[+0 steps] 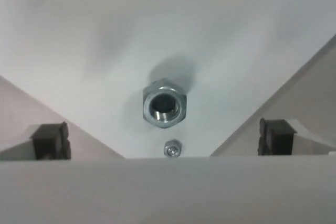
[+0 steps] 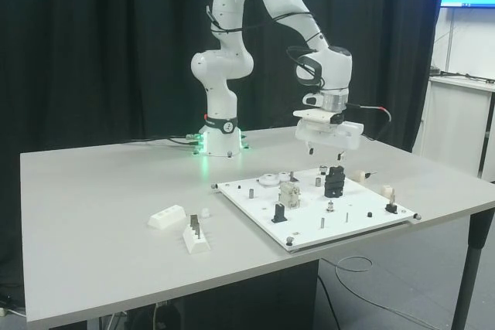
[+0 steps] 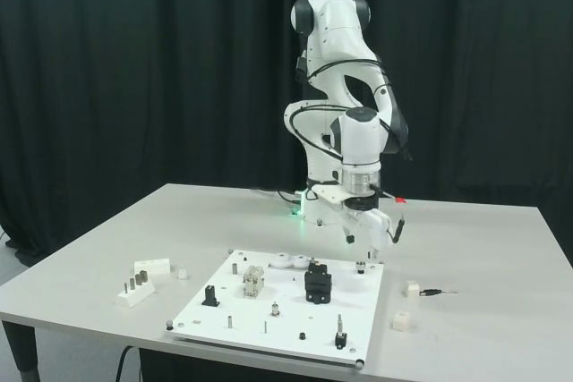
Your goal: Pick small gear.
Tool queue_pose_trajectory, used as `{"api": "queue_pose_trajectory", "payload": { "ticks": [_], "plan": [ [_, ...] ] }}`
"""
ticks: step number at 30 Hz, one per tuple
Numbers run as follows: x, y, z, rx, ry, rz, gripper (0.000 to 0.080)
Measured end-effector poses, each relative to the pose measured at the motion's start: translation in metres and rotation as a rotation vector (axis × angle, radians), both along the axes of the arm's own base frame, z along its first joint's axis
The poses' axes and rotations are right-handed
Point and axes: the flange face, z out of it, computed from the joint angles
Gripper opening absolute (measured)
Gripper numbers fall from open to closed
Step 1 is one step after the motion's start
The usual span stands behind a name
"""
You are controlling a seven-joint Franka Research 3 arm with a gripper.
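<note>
My gripper (image 1: 163, 138) hangs open, with nothing between its black fingertips (image 1: 51, 140), above a far corner of the white board (image 1: 94, 45). Straight below it stands a large grey hex nut (image 1: 164, 103) with a small nut (image 1: 172, 149) beside it. No gear shows in the wrist view. In the first room view the gripper (image 2: 325, 152) is well above the board (image 2: 309, 229). White gear-like discs (image 2: 269, 180) lie at the board's far edge, to one side of the gripper. They also appear in the second room view (image 3: 288, 261), left of the gripper (image 3: 372, 234); which is the small one I cannot tell.
The board (image 3: 269, 328) carries a black block (image 3: 318, 285), a grey fixture (image 3: 252, 284), a black bracket (image 3: 210, 295) and several pegs. Off the board lie white blocks (image 3: 152, 267), a peg holder (image 3: 134, 291) and small white pieces (image 3: 403, 319).
</note>
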Motion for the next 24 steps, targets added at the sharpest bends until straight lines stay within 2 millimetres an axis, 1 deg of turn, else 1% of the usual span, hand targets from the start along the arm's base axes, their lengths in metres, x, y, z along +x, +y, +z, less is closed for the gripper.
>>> {"api": "queue_pose_trajectory", "payload": {
  "ticks": [9, 24],
  "plan": [
    [0.003, 0.001, 0.009, 0.002, -0.008, -0.003, 0.08],
    [0.006, 0.003, 0.013, 0.009, -0.017, -0.018, 0.08]
  ]
}}
